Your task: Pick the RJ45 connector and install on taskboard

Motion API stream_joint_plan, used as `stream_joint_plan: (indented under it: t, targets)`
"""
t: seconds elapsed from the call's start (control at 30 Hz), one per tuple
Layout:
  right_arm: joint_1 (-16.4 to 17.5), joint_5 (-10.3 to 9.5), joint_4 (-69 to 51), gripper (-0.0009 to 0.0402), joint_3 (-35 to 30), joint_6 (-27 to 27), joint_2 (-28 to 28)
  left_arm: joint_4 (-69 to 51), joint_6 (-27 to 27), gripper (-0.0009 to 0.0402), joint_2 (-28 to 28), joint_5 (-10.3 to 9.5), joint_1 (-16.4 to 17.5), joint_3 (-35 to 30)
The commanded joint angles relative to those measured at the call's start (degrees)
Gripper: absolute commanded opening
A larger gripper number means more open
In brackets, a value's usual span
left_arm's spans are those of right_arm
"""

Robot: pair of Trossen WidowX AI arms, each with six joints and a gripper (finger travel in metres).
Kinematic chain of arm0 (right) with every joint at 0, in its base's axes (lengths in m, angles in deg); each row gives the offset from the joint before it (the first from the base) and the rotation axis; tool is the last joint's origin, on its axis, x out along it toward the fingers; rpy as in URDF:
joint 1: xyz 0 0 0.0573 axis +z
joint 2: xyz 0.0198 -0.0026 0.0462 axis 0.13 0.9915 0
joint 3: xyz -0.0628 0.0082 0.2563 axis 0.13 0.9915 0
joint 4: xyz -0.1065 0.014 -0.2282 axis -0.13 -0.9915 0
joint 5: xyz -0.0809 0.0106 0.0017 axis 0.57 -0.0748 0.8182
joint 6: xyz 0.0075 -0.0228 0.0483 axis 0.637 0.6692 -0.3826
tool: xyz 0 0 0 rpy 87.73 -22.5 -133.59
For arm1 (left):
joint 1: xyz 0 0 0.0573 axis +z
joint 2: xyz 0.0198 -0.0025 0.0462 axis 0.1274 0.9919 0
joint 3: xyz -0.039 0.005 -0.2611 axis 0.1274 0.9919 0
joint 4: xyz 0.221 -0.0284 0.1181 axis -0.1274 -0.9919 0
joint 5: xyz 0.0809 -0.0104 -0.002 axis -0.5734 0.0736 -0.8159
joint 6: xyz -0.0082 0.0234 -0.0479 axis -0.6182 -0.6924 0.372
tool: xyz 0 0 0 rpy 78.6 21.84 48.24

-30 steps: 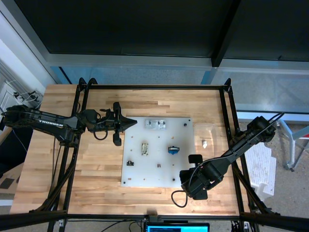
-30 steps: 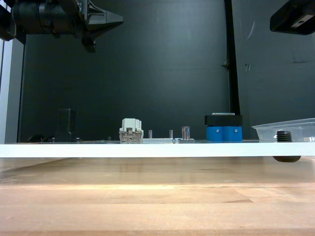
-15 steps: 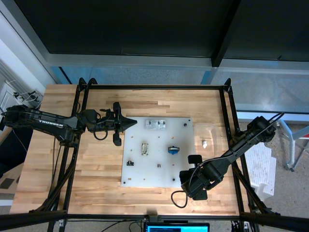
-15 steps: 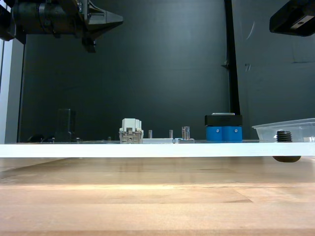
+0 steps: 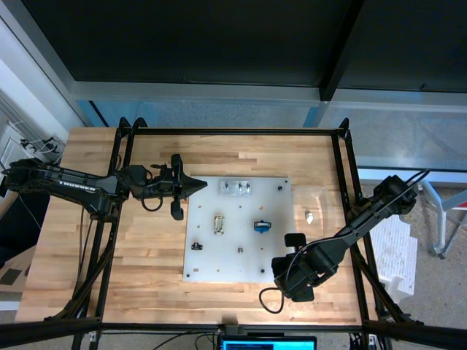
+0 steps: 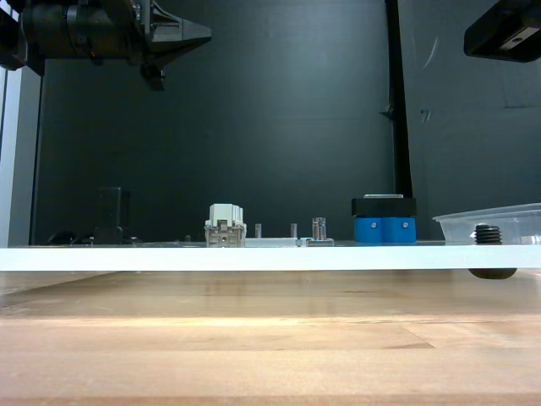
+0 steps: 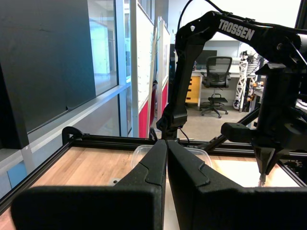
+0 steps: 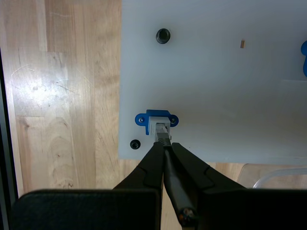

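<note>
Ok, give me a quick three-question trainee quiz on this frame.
1. True or false: the left gripper, raised by the taskboard at its far left corner, is open.
2. The right gripper, over the board's near right corner, grips: A) a screwdriver B) the RJ45 connector C) nothing.
3. In the right wrist view, the connector's tip lines up with a mount of what colour?
Key: 1 false; 2 B; 3 blue.
</note>
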Motion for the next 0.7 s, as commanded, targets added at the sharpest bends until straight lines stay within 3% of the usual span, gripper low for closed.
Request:
stream_joint_plan:
  t: [0.03, 0.7]
  targets:
    - [0.04, 0.02, -0.15, 0.0, 0.02, -0.02, 0.0, 0.0, 0.0, 0.0, 0.0, 0.0, 0.02, 0.0]
    - [0.09, 0.48, 0.59, 0.0, 0.46, 0.79, 0.0, 0.0, 0.0, 0.0, 0.0, 0.02, 0.02, 0.0]
